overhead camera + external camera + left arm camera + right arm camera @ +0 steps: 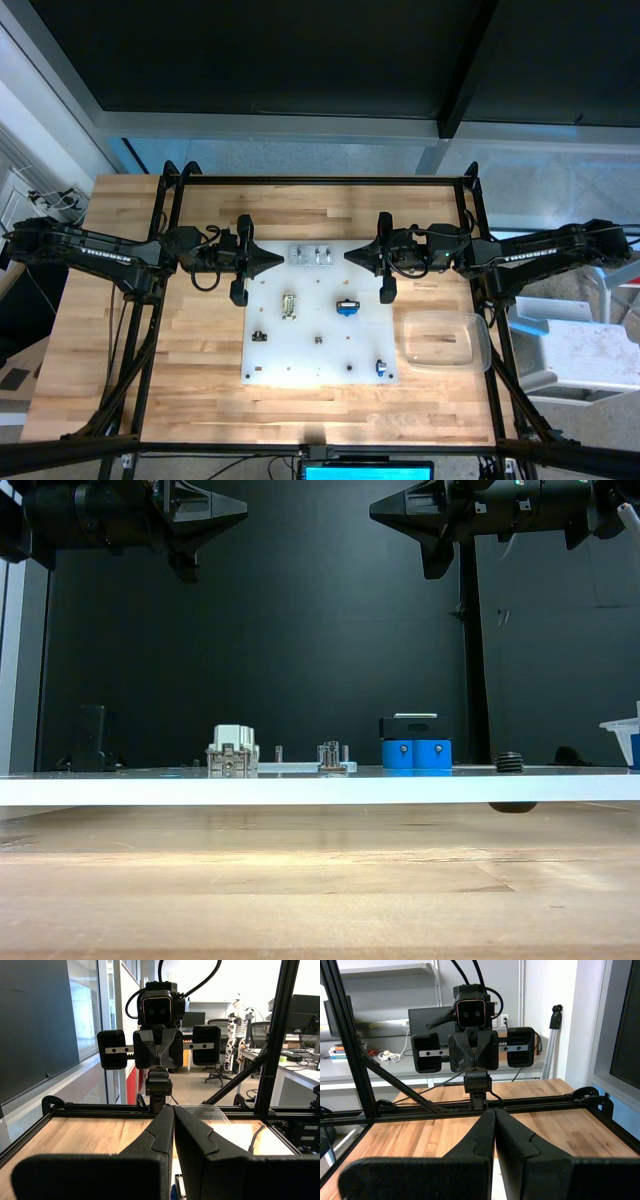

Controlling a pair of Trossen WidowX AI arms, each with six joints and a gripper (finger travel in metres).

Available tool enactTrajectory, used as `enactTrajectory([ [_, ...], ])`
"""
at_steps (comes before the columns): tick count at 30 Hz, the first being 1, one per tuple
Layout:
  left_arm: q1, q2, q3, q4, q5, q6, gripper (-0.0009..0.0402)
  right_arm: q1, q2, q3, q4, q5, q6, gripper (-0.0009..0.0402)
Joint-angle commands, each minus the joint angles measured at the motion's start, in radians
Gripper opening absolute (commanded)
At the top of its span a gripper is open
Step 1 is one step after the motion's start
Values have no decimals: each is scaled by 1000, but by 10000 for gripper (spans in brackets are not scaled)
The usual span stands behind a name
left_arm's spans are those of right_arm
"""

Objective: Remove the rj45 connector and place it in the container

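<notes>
container (440,314) sits empty beside board (300,352); left hand (281,258) and right hand (349,255) hover above, closed.

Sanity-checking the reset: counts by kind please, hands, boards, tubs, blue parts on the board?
White board: 1
Hands: 2, left hand and right hand, both shut, raised over the board's far edge
Clear container: 1
Blue parts: 2, block connector and small jack
Total: 6

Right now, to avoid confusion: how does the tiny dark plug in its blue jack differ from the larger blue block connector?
The tiny dark plug is smaller, by the white board's near right corner; the blue block connector is bulkier, central. Both sit on it. Left gripper and right gripper hover shut above.
</notes>
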Motion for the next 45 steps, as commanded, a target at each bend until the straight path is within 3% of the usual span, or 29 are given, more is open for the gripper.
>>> enactTrajectory([
  [1, 0, 0, 0, 0, 0, 0, 0, 0, 0, 0, 2, 1, -2, 0],
  [5, 0, 0, 0, 0, 0, 0, 0, -2, 0, 0, -6, 16, -18, 0],
  [11, 0, 0, 0, 0, 0, 0, 0, -2, 0, 0, -16, 6, 1, 0],
  [14, 0, 0, 0, 0, 0, 0, 0, -2, -1, 5, -37, -28, 20, 0],
  [23, 0, 0, 0, 0, 0, 0, 0, 43, -6, 129, -480, -16, 31, 0],
  [32, 0, 0, 0, 0, 0, 0, 0, 167, -3, 244, -835, 108, 101, 0],
  [45, 0, 0, 0, 0, 0, 0, 0, 292, -3, 285, -1054, 187, 241, 0],
])
